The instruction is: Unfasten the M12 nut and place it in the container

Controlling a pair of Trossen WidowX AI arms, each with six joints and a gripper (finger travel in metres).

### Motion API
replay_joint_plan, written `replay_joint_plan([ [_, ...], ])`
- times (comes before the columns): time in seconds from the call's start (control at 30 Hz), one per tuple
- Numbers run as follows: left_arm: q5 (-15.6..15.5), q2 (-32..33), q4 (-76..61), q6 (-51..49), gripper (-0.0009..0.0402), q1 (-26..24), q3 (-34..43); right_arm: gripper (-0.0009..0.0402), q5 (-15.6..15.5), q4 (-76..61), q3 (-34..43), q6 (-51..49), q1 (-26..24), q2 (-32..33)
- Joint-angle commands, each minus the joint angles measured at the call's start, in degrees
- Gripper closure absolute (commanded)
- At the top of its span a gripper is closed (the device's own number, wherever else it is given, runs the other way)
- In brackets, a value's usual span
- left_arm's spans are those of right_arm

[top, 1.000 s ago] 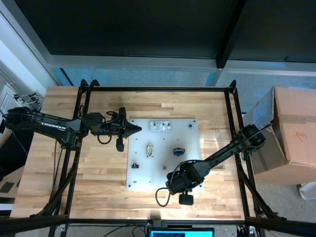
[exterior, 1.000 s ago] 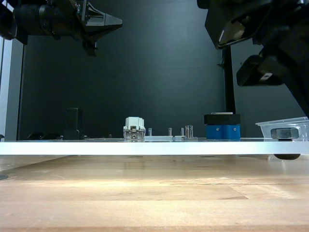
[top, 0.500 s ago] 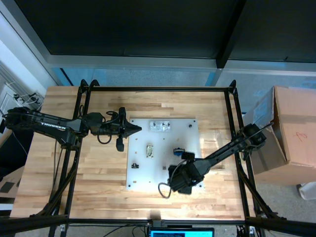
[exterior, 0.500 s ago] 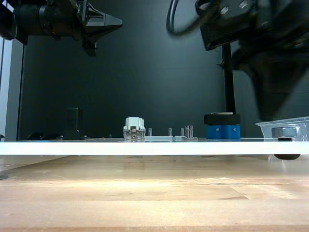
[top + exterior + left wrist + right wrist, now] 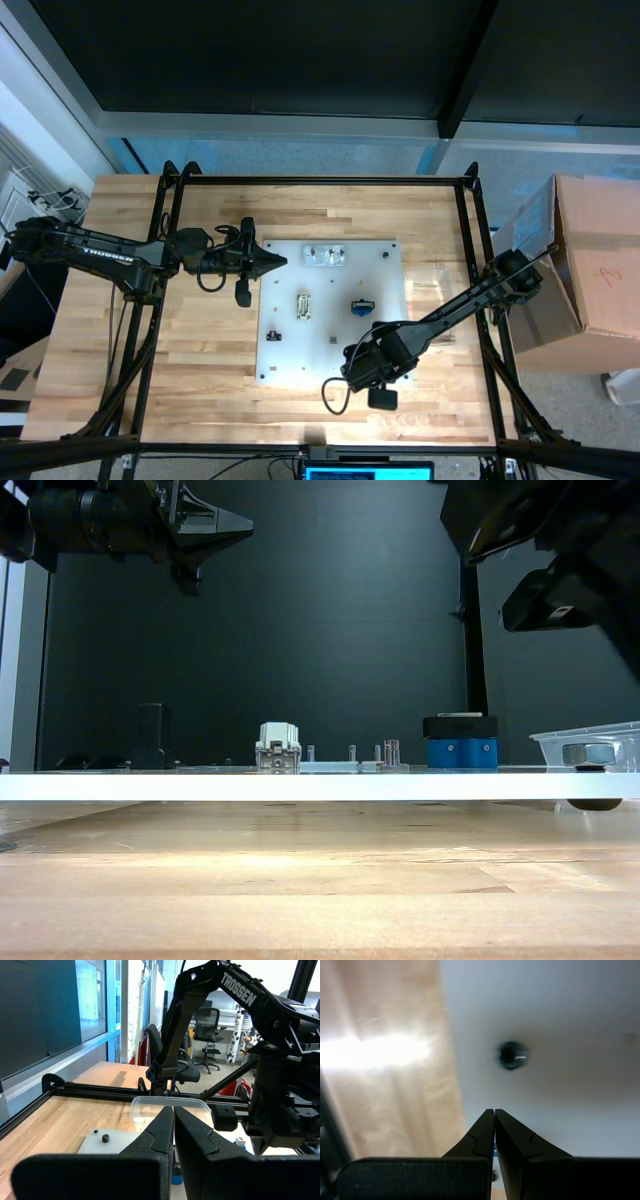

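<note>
One small silver nut (image 5: 588,753) sits on top of its black stud (image 5: 590,768), near the right edge of the white board (image 5: 300,783). In the low view it seems to lie in the clear tray (image 5: 548,748). But the right wrist view shows a round, shiny, blurry thing standing on the bare white board. So the nut is on its stud and not in the tray. Nothing holds it.

The right gripper (image 5: 494,1110) hangs above the board, near the nut but not touching it. Its jaws are pressed tight together with nothing between them. In the high view the right arm covers the spot where the stud stands.

The tray rests on the wooden surface (image 5: 200,380), just beside the board's right edge.

The left gripper (image 5: 174,1108) hangs high over the board's left edge, well apart from the nut. Its jaws are tight together too and hold nothing.

A blue block (image 5: 461,750) stands on the board.
</note>
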Motion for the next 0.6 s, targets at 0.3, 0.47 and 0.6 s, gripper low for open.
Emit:
replay_joint_plan([
  [0.3, 0.00, 0.00, 0.07, 0.00, 0.0393, 0.00, 0.00, 0.0393, 0.07, 4.57, -0.70, -2.51, -0.04, 2.91],
  [0.47, 0.00, 0.00, 0.04, 0.00, 0.0393, 0.02, 0.00, 0.0393, 2.58, 4.55, -1.16, -3.52, -0.26, 2.86],
  [0.6, 0.00, 0.00, 0.04, 0.00, 0.0393, 0.00, 0.00, 0.0393, 16.63, -1.05, -0.42, 0.68, -0.26, 1.77],
])
